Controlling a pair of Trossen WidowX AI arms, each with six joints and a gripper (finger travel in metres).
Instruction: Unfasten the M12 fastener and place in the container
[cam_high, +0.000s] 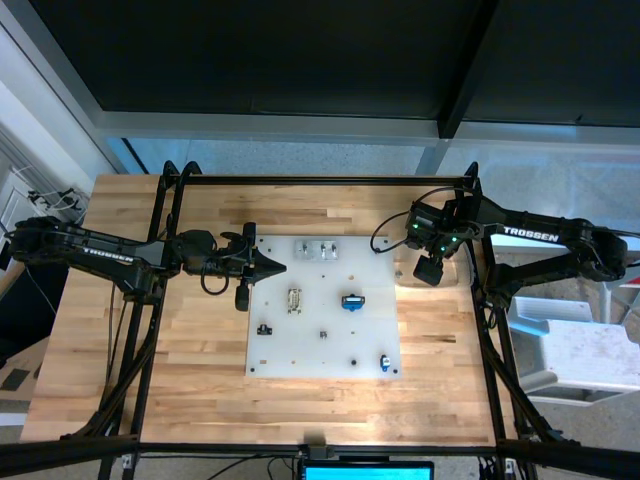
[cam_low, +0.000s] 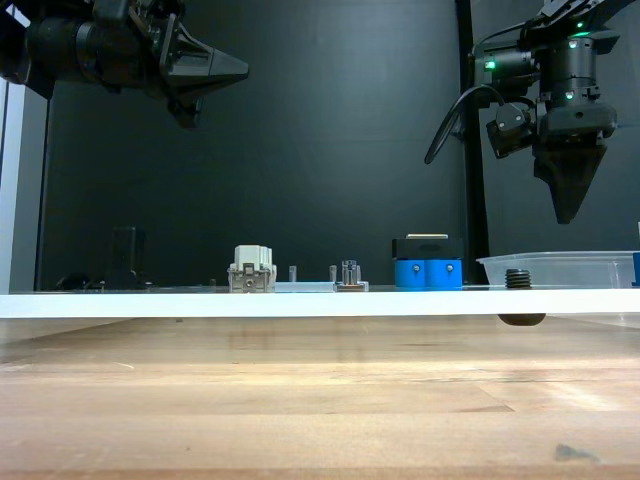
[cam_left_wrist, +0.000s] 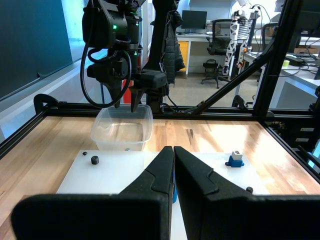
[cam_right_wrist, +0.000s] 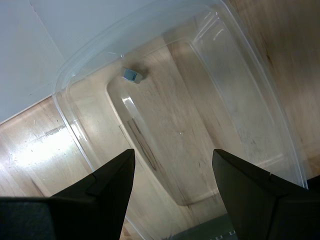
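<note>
M12 fastener (cam_right_wrist: 132, 74) lies as a small silver nut on the floor of the container (cam_right_wrist: 165, 130), near one corner, off its stud

Right wrist view: right tool (cam_right_wrist: 173, 152) hangs over the container, fingers apart, nothing between them. Nut is in, so the step in hand reads as clearing out. Lift straight up, fingers left apart, and stay off the thin clear walls so the bin doesn't shift or spill the nut

High view: right tool is over the surface just past the right edge of the white board (cam_high: 320, 340). Left tool (cam_high: 272, 268) is at the board's left edge, well apart from the work. Container is too clear to outline here, and the nut is not findable

Low view: stud (cam_low: 517, 279) shows bare ribs, no nut on top. Right tool hangs well above the container rim. Nut can't be seen through the wall

Left wrist view: left tool's fingers are together, empty. Right tool shows above the container; nut is too small to pick out
</note>
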